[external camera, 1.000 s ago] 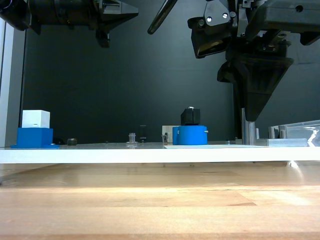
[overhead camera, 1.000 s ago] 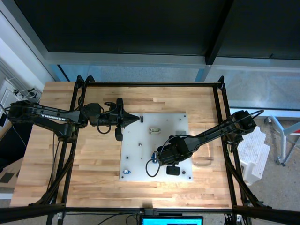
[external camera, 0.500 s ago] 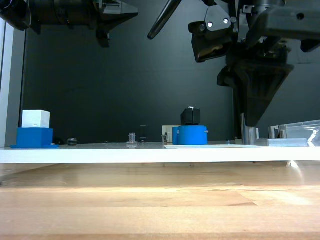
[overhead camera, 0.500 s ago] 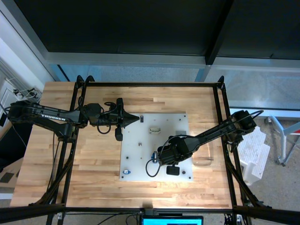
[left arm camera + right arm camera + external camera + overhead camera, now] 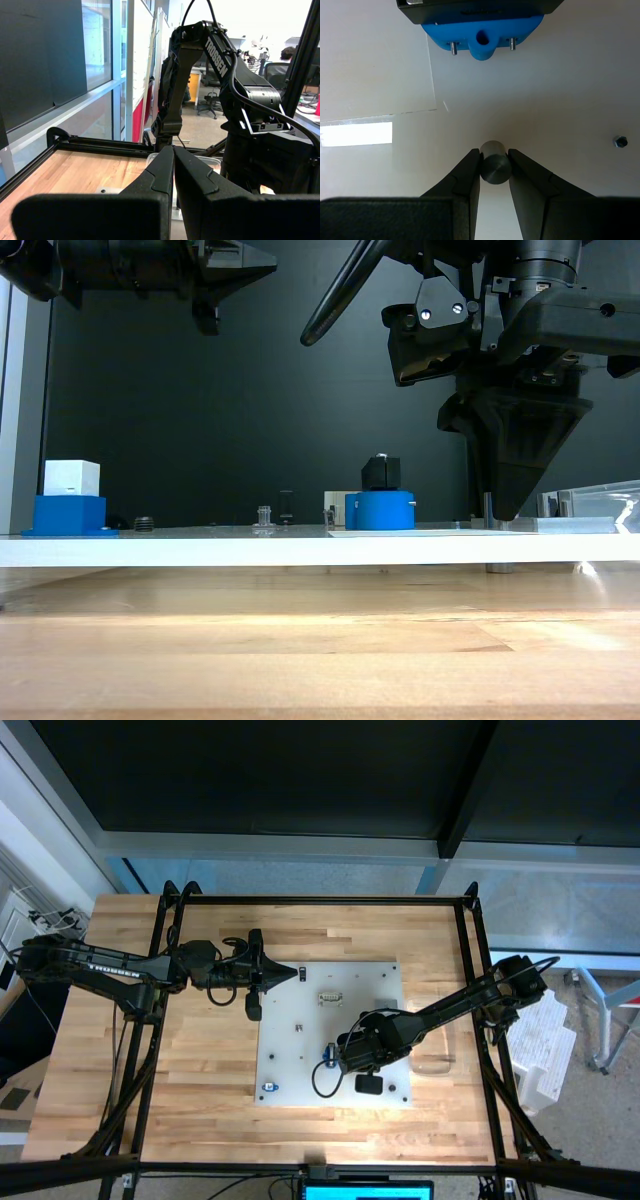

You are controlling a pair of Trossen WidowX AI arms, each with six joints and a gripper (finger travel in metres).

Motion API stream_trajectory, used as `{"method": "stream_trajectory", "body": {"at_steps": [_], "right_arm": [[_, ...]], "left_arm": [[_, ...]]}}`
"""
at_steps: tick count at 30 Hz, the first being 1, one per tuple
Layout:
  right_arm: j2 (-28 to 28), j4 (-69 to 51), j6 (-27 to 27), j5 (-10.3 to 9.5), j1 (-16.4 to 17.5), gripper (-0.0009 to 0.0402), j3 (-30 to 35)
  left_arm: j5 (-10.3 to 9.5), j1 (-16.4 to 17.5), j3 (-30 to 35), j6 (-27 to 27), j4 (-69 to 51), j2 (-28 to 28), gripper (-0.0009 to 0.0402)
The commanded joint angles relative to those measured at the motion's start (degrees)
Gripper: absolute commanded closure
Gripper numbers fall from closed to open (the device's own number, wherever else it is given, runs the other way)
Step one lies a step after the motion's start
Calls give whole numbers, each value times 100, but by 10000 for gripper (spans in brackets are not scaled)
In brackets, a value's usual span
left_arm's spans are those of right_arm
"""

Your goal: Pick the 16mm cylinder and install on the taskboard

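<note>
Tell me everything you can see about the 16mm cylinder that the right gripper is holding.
The 16mm cylinder is a short round peg of silvery-grey metal with a flat end face. It stands upright, pinched on both sides by the black fingers of the right gripper, over the white taskboard, near a blue connector. In the low view its lower end meets the board's surface; whether it sits in a hole cannot be told. The left gripper, shut, hangs apart by the board's far left corner.
</note>
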Motion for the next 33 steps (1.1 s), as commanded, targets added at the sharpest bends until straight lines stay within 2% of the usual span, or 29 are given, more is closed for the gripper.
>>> {"method": "stream_trajectory", "body": {"at_steps": [1, 33], "right_arm": [[0, 22, 4, 2, 2, 389, 2], [0, 44, -26, 2, 2, 389, 142]], "left_arm": [[2, 2, 2, 2, 0, 0, 393], [2, 2, 2, 2, 0, 0, 393]]}}
